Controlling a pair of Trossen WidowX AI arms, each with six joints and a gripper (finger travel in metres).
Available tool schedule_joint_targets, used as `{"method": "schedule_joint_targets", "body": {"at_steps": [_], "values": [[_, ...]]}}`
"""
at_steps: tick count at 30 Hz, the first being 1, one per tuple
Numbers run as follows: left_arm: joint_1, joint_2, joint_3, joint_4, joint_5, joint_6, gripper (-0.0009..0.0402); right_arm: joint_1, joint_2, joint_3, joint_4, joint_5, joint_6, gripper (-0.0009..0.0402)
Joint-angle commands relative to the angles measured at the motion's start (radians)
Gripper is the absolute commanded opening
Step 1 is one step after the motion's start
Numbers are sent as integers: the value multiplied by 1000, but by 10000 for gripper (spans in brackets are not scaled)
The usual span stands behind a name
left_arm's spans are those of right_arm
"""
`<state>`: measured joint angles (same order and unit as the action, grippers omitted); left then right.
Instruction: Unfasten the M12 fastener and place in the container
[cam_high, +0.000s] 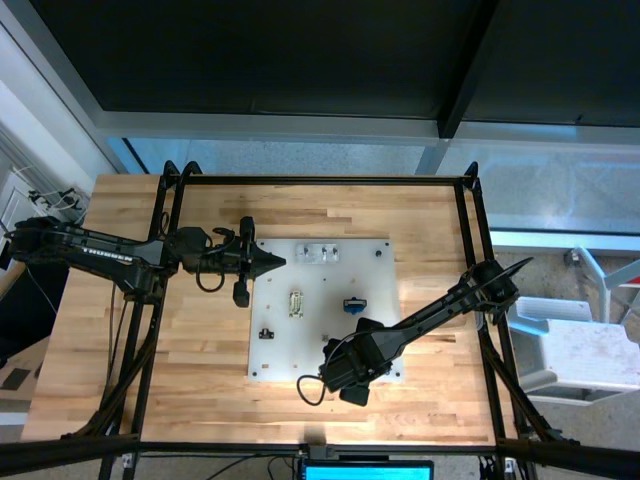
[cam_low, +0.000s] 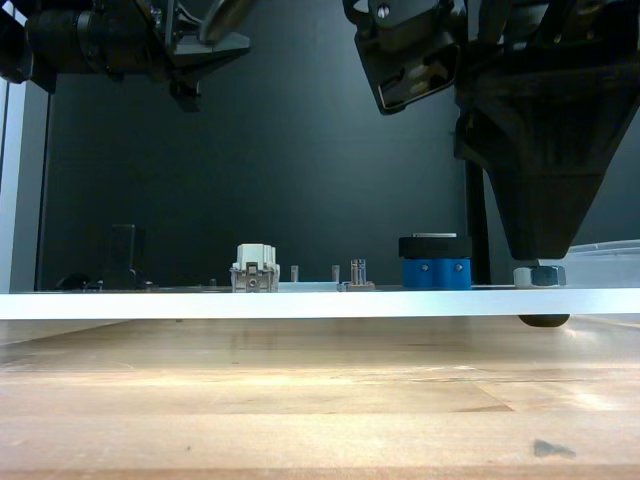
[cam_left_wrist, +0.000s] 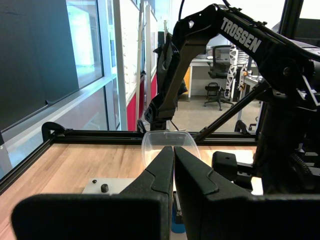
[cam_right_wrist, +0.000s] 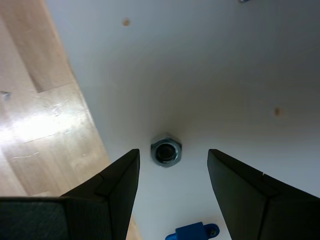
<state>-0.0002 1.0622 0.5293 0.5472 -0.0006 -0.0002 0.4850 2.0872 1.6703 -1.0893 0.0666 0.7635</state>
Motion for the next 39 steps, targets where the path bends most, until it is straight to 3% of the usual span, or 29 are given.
{"method": "schedule_joint_targets", "body": {"at_steps": [1, 20, 39], "values": [[0, 0, 0, 0, 0, 0, 0, -3, -2, -8, 3, 2, 1, 188], [0, 0, 0, 0, 0, 0, 0, -8, 28, -11, 31, -7, -7, 185], [0, 0, 0, 0, 0, 0, 0, -8, 7, -11, 32, -10, -14, 26]]}}
